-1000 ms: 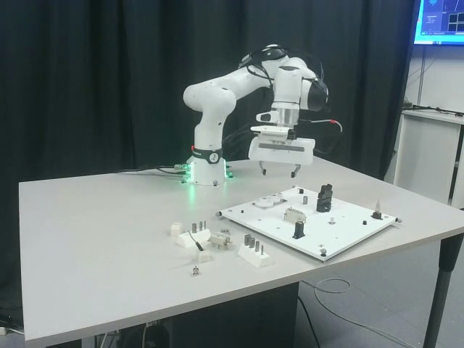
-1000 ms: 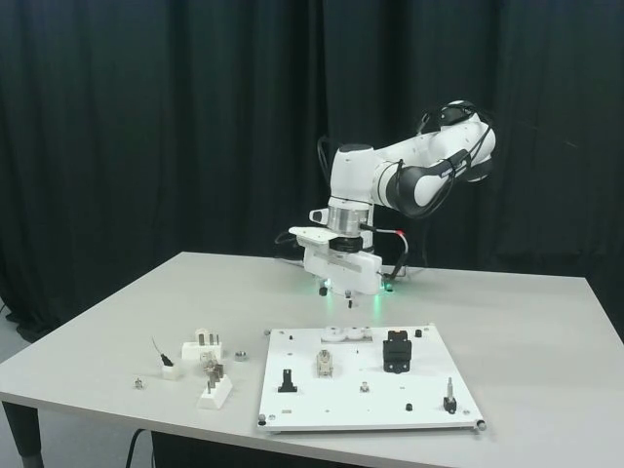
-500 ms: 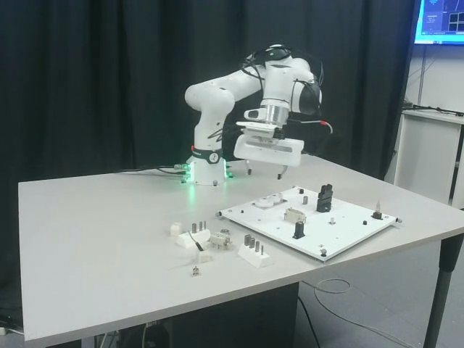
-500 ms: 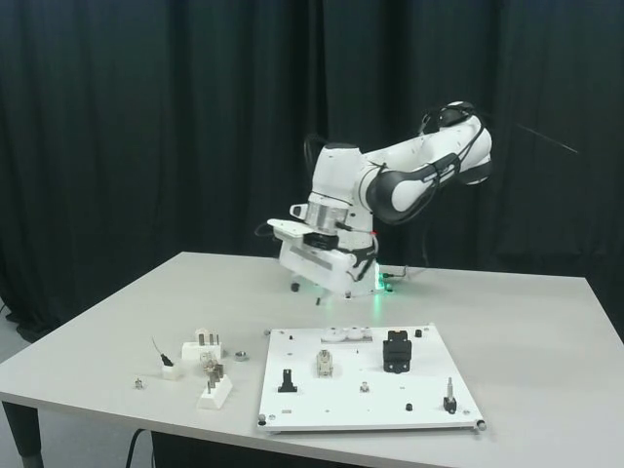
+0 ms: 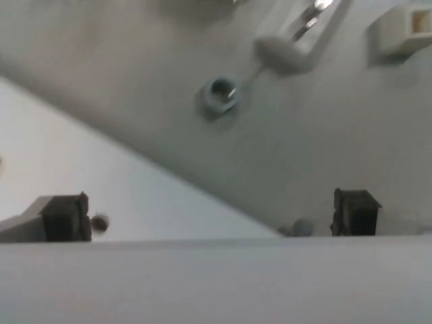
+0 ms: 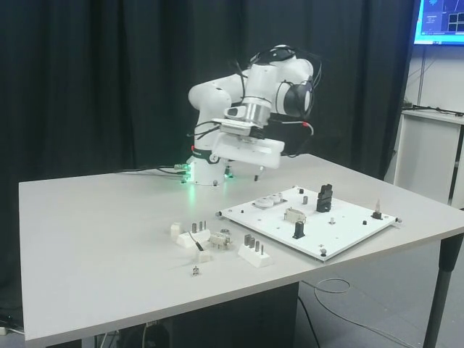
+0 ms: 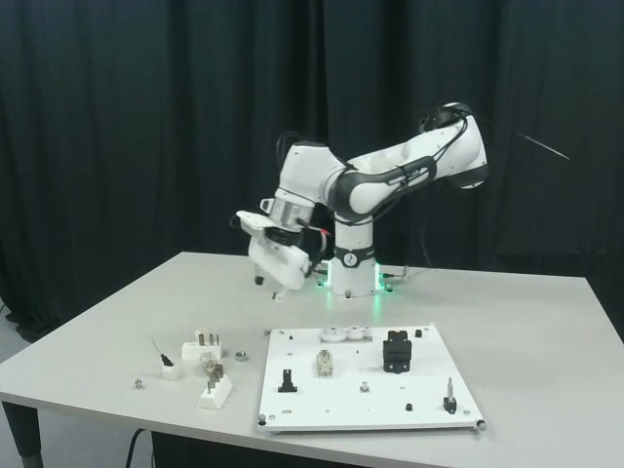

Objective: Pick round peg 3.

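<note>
Round peg 3: cannot single it out. Judged most likely one of the small dark pegs standing in the white holder blocks on the table, left of the board; which one is unclear.

Table (image 6: 87, 232), grey, carries everything. Arm (image 7: 390, 175) bolted at the far side, green light at its base, reaching out over the open table between base and parts.

Board (image 7: 380, 414), white, flat near the front edge, with small black fixtures mounted upright on it.

Gripper (image 6: 241, 172) hangs tilted, well above the table, apart from all parts, holding nothing. Fingers spread: two black fingertips (image 5: 65, 217) show well apart in the wrist view. Tilt probably comes from the swing toward the holders.

Holder blocks: one (image 7: 215, 390) at the front with pegs upright, another (image 7: 202, 347) just behind. Upright seating leaves peg tops free for a grasp from above.

Nut (image 5: 217, 92), grey, lies loose on the table near the blocks.

Judgement: approach stage, no descent begun.
</note>
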Controlling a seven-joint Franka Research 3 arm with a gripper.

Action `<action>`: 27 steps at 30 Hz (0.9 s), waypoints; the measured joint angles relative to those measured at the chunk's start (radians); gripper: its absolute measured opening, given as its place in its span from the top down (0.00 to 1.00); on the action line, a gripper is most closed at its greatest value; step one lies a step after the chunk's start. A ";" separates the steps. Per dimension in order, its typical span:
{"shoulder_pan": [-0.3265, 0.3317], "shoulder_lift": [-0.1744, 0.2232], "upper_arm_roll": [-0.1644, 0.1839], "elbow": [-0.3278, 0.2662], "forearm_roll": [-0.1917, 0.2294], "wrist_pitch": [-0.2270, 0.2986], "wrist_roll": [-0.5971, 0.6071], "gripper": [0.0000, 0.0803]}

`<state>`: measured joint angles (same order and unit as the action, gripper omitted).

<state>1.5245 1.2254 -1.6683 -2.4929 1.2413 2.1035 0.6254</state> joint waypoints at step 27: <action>-0.353 0.001 0.091 0.087 0.280 0.023 0.020 0.00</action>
<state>1.1712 1.2266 -1.5770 -2.4055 1.5213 2.1263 0.6456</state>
